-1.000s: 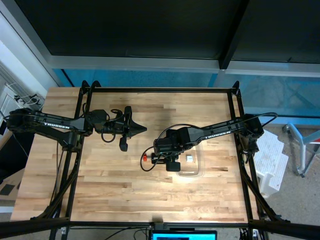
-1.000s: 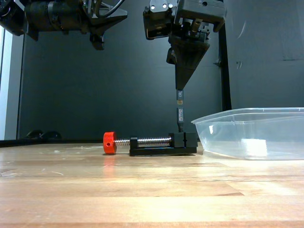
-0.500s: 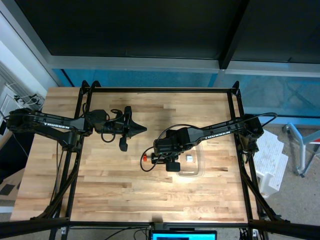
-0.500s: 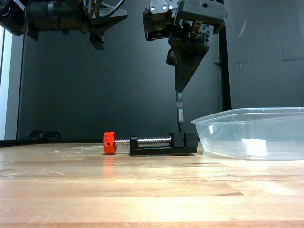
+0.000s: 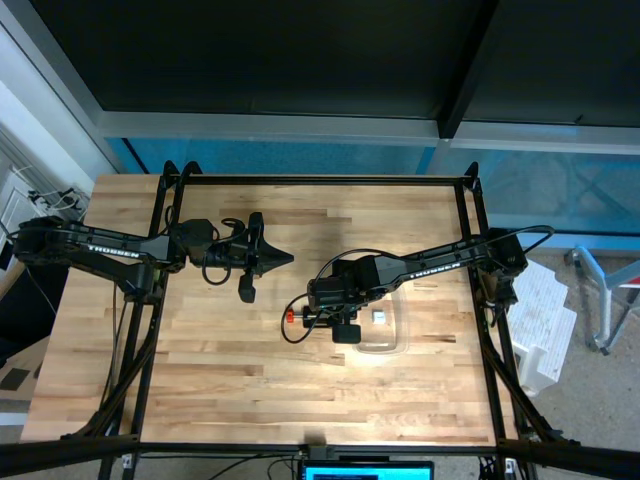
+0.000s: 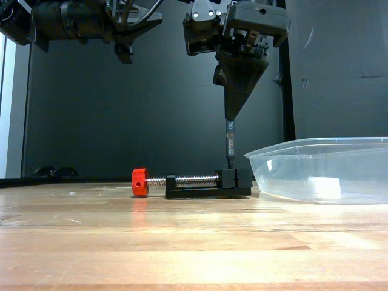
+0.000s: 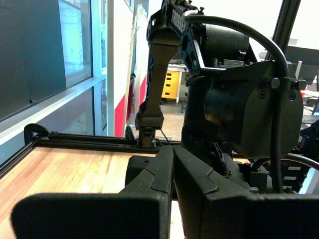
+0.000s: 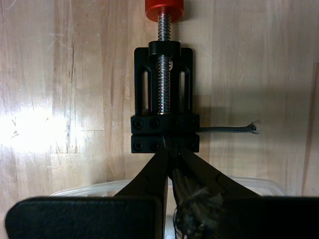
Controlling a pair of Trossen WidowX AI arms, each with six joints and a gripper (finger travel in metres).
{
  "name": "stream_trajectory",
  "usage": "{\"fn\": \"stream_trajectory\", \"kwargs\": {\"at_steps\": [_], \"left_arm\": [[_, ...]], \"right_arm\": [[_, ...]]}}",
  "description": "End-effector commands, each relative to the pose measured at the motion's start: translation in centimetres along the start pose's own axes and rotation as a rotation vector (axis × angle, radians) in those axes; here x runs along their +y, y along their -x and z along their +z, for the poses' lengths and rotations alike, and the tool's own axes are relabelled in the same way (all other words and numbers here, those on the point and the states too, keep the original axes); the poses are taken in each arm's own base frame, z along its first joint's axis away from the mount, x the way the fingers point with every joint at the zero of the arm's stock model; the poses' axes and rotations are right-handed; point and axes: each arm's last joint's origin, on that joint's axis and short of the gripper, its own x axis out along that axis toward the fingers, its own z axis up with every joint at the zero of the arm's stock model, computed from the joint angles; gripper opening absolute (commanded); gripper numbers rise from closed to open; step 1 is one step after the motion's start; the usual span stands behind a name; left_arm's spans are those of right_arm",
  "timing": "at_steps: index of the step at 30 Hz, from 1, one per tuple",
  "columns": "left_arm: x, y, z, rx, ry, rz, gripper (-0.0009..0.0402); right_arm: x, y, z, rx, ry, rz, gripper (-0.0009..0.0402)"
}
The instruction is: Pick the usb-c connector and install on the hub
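A small black vise (image 6: 206, 185) with a red knob (image 6: 140, 182) sits mid-table and clamps the hub (image 6: 230, 151) upright. The usb-c connector (image 6: 230, 126) stands straight on top of the hub with no gap showing; how deep it sits I cannot tell. My right gripper (image 6: 230, 119) points straight down and is shut on the connector. From the right wrist, its fingers (image 8: 162, 159) meet over the vise jaw block (image 8: 164, 134), with frayed cable (image 8: 199, 206) between them. My left gripper (image 5: 285, 258) hovers high at the back left, shut and holding nothing (image 7: 173, 152).
A clear plastic tub (image 6: 321, 170) holding a small white piece (image 5: 380, 317) stands just right of the vise. A grey braided cord (image 8: 227, 129) sticks out sideways from the vise. A black frame (image 5: 320, 181) rims the table.
My right gripper's tip has sunk a little. The gap seen earlier between the connector and the hub has closed. The left arm has not moved.
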Motion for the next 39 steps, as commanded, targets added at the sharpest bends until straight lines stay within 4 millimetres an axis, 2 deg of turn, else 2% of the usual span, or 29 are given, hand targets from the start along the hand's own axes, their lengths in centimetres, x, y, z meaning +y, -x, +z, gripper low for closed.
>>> {"fn": "stream_trajectory", "kwargs": {"at_steps": [1,15,34,39], "left_arm": [[0.0,0.0,0.0,0.000,0.000,0.000,0.0000],[0.0,0.0,0.0,0.000,0.000,0.000,0.0000],[0.0,0.0,0.0,0.000,0.000,0.000,0.0000],[0.0,0.0,0.0,0.000,0.000,0.000,0.0000]], "right_arm": [[0.0,0.0,0.0,-0.001,0.001,0.000,0.0000],[0.0,-1.5,-0.5,-0.004,0.003,-0.014,0.0000],[0.0,-1.4,-0.5,-0.012,0.003,-0.013,0.0001],[0.0,-1.4,-0.5,-0.013,0.003,-0.013,0.0017]]}}
